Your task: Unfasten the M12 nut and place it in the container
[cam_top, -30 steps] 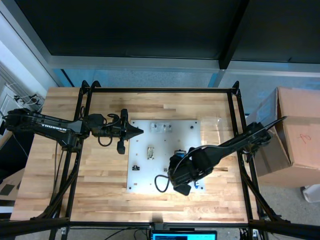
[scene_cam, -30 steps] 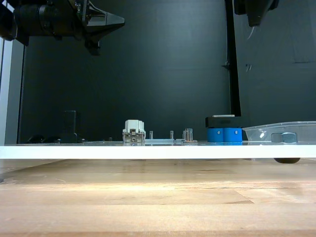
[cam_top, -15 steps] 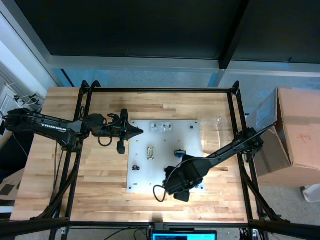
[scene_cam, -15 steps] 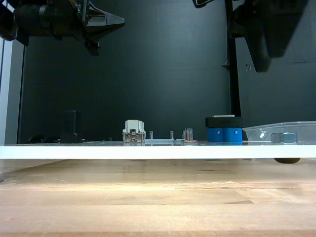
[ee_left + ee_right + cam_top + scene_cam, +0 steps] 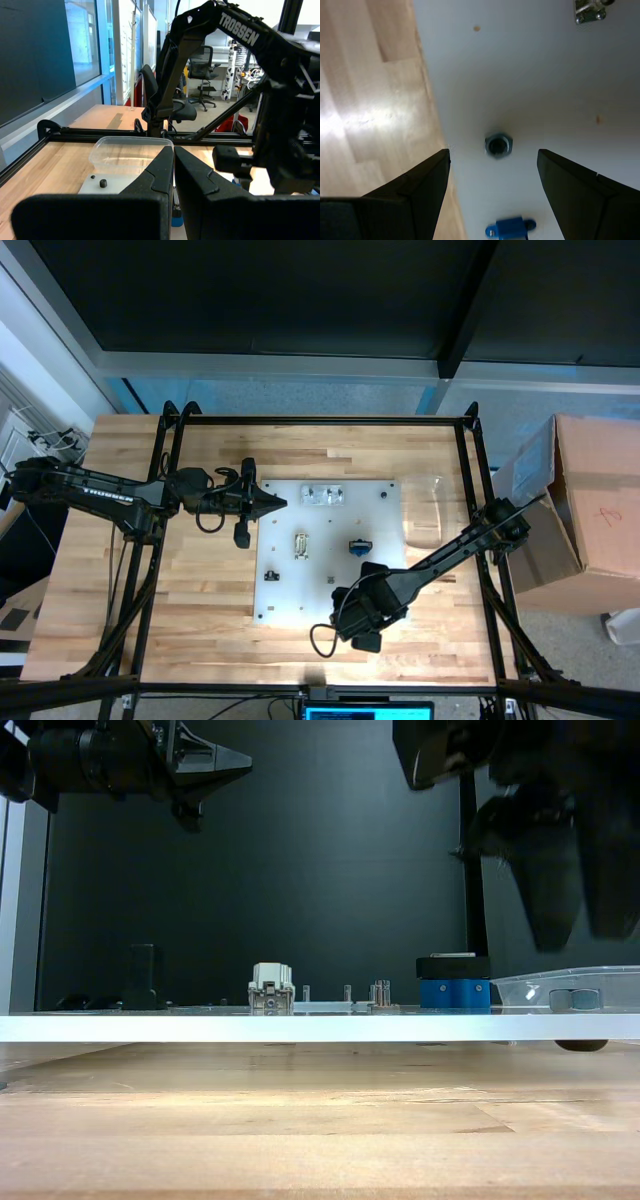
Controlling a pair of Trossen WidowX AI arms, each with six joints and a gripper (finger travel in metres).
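The small silver M12 nut (image 5: 498, 145) sits on its stud on the white board (image 5: 540, 75), its dark centre showing. My right gripper (image 5: 493, 151) hangs above it, open, with one finger on each side and apart from it. In the low view the nut (image 5: 575, 999) shows low at the right, under the right gripper (image 5: 580, 935). From above, the right gripper (image 5: 368, 608) covers the nut at the board's near right edge. The clear container (image 5: 425, 508) looks to hold nothing. My left gripper (image 5: 268, 502) is shut and hovers high at the board's left edge.
A blue block (image 5: 455, 992), a white connector (image 5: 271, 990) and small pins stand on the board. The black frame rails (image 5: 320, 421) surround the table. A cardboard box (image 5: 585, 510) stands off the table's right side.
The right gripper has moved toward the table's near edge and come lower over the nut. The nut and the left arm have not moved.
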